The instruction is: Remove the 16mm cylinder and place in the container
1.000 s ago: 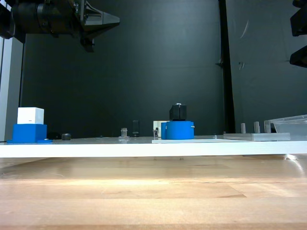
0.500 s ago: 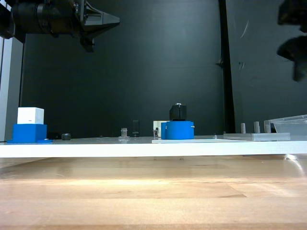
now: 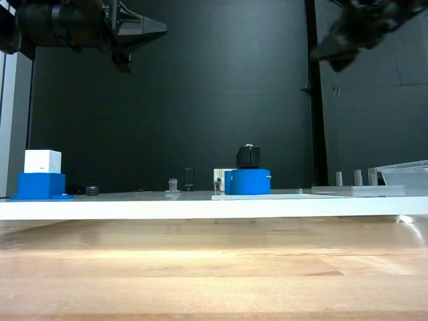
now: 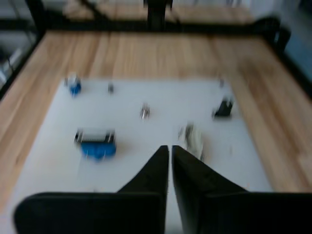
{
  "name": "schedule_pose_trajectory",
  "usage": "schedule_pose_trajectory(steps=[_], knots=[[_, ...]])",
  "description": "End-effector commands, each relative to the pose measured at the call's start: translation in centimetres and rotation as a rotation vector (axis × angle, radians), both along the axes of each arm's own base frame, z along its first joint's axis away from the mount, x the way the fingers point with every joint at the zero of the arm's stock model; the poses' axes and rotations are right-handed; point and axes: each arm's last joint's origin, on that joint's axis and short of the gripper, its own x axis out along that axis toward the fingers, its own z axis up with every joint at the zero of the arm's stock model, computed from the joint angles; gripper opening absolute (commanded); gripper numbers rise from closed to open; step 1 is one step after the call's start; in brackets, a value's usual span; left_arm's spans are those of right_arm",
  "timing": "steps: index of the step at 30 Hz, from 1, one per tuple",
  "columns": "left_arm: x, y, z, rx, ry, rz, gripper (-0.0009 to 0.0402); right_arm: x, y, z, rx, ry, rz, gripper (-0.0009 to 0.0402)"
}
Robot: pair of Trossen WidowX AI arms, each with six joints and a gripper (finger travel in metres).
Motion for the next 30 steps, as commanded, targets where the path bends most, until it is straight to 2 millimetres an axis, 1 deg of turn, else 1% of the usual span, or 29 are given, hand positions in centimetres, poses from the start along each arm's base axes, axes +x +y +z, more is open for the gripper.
schedule_pose_trajectory(steps=[1,5,7,12,16,20,22,26,30], knots=[[0.0,0.0,0.0,0.000,-0.001,0.000,0.0000,1.2,-0.8,0.3,-0.015,-0.090,-0.012,0.0009],[0.0,0.0,0.0,0.000,-0.001,0.000,0.0000,2.8,-1.4,0.7,-0.006,-0.197,-0.006,0.0005],[0.0,0.0,0.0,0.000,-0.001,0.000,0.0000,3.5,-1.8,0.9,-0.006,-0.247,-0.021,-0.0002],[0.0,0.0,0.0,0.000,-0.001,0.000,0.0000,5.2,-2.7,0.9,-0.006,-0.343,-0.060,-0.0001],[0.0,0.0,0.0,0.000,-0.001,0.000,0.0000,6.2,-3.3,0.6,0.013,-0.385,-0.002,0.0000],[0.0,0.0,0.0,0.000,-0.001,0.000,0.0000,6.6,-3.4,0.0,0.007,-0.425,-0.011,0.0000],[0.0,0.0,0.0,0.000,-0.001,0.000,0.0000,6.5,-3.4,-0.2,0.002,-0.449,-0.030,0.0000],[0.0,0.0,0.0,0.000,-0.001,0.000,0.0000,6.3,-3.4,-0.9,0.002,-0.448,-0.030,0.0000],[0.0,0.0,0.0,0.000,-0.001,0.000,0.0000,6.3,-3.4,-1.0,0.009,-0.446,-0.014,0.0000]])
